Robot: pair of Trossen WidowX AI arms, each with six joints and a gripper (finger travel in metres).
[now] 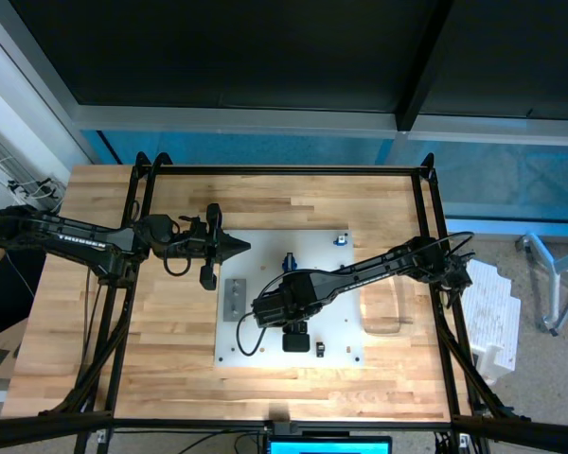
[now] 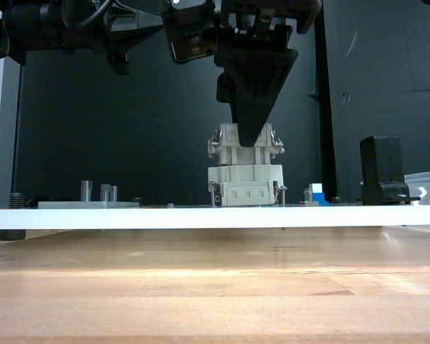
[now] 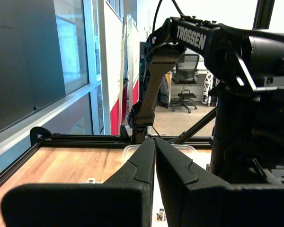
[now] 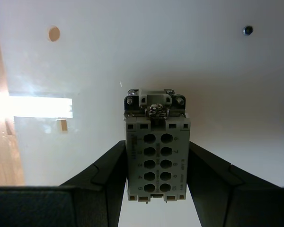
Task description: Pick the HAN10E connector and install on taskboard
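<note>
The light grey HAN10E connector [image 4: 156,158] sits between the two black fingers of my right gripper [image 4: 156,147], which is shut on it, contact holes facing the camera. In the low view the right gripper [image 2: 252,129] points straight down and the connector [image 2: 236,147] rests on top of the tan socket [image 2: 245,185] on the white taskboard [image 2: 129,217]. From above, the right gripper [image 1: 295,333] hangs over the middle of the taskboard [image 1: 265,355]. My left gripper [image 1: 239,246] hovers shut and empty at the board's far left corner; its fingers [image 3: 142,163] touch.
A grey metal block [image 1: 237,298] lies on the board's left part, with its posts [image 2: 100,192] standing up. Blue parts [image 1: 289,261] stand behind the right wrist. A black part [image 2: 382,172] stands to the right. A clear tray [image 1: 390,307] lies right of the board.
</note>
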